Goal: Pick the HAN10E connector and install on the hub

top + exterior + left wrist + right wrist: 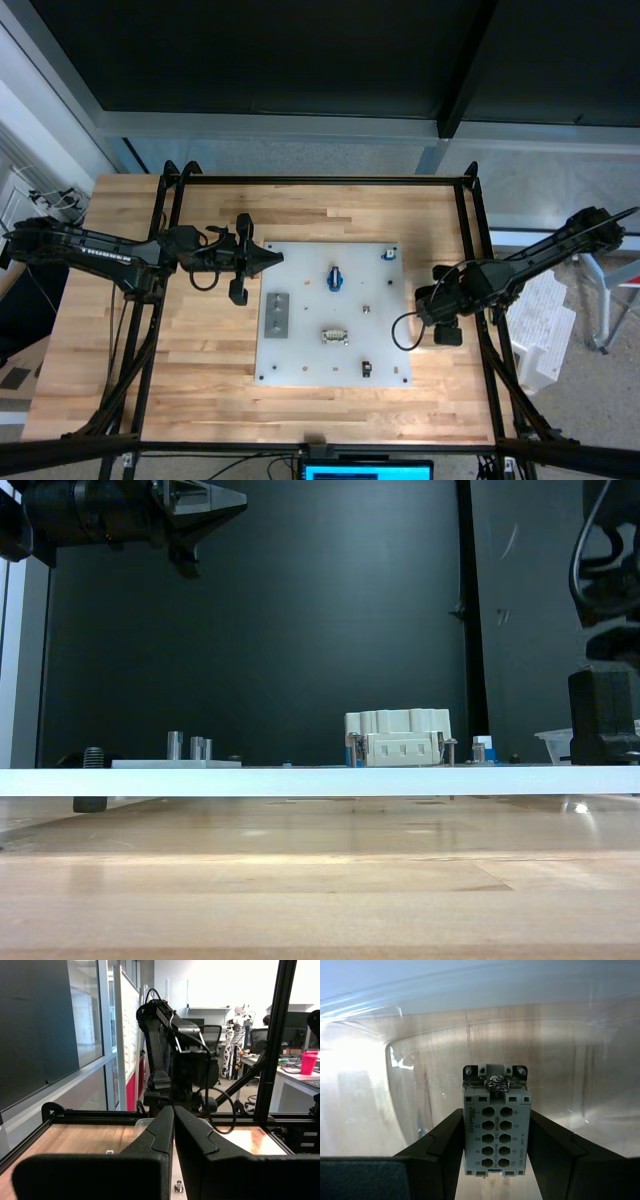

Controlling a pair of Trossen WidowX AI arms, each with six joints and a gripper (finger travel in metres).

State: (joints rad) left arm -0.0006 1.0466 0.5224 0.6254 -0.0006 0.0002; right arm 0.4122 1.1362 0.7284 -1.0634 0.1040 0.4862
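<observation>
The HAN10E connector [496, 1125], a grey-beige block with two rows of numbered contact holes, sits between the fingers of my right gripper [495, 1116], which is shut on it over a clear plastic tray [420, 1075]. In the high view the right gripper [446, 326] hangs just off the board's right edge. The hub [335, 337] stands on the white board [300, 365], near its middle, and shows as a beige socket [400, 738] in the low view. My left gripper [272, 258] hovers shut at the board's far left corner with nothing in it.
On the board stand a blue knob [335, 278], a grey two-hole metal block [276, 313] and a small black part [367, 369]. A black frame [320, 180] rings the wooden table. Bare wood lies in front of the board.
</observation>
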